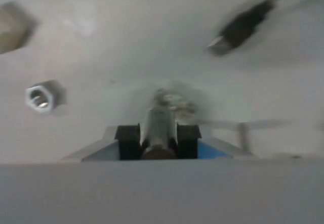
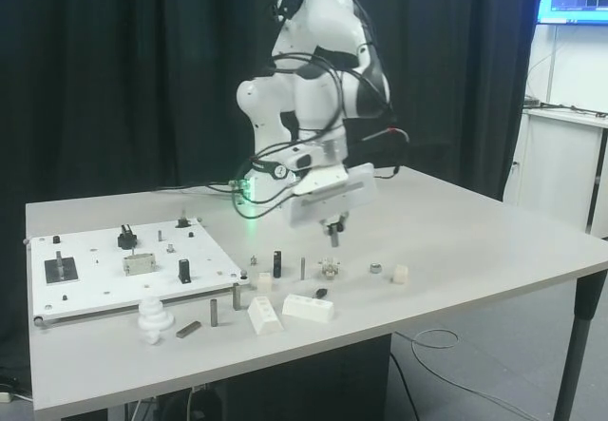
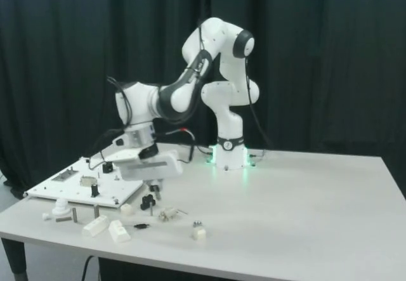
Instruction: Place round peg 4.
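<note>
In the wrist view my gripper (image 1: 158, 144) is shut on a grey metal round peg (image 1: 158, 119), which stands upright between the two black fingers (image 1: 127, 142). From the first room view, the gripper (image 2: 332, 225) hangs a little above the table with the peg (image 2: 334, 237) pointing down, to the right of the white board (image 2: 95, 283). Seen in the second room view, the gripper (image 3: 154, 188) is just past the board's (image 3: 44, 192) near right corner, above loose parts.
A metal nut (image 1: 41, 96), a black plug (image 1: 242, 26) and a pale block (image 1: 12, 27) lie on the grey table under the hand. Near the front edge are white blocks (image 2: 307, 307), a black piece (image 2: 276, 263), a pin (image 2: 302, 267) and a white stacked part (image 2: 154, 318).
</note>
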Available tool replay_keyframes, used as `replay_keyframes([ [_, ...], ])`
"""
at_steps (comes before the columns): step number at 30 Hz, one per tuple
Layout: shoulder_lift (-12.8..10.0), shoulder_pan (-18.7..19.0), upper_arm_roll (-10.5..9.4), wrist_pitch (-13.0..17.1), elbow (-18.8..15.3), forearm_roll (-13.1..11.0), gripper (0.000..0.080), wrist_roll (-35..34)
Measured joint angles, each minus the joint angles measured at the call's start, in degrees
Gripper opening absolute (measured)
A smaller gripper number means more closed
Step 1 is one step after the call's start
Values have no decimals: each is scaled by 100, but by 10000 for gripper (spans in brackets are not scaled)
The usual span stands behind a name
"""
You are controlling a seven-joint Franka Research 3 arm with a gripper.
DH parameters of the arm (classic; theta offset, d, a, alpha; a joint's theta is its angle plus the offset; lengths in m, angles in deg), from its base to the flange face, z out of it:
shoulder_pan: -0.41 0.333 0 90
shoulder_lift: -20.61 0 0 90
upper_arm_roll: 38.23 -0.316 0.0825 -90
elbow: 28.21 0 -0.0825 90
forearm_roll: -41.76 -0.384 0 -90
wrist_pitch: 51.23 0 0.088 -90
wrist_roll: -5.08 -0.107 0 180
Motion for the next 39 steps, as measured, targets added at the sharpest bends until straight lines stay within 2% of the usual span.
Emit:
replay_keyframes([
  [7,113,517,-3,214,-357,116,150,-390],
  [12,237,875,-15,480,-667,261,150,-644],
  [24,587,1571,-132,1615,-1619,585,150,-1125],
  [33,800,1824,-230,2365,-2176,776,150,-1498],
  [39,887,1857,-277,2562,-2342,807,150,-1573],
])
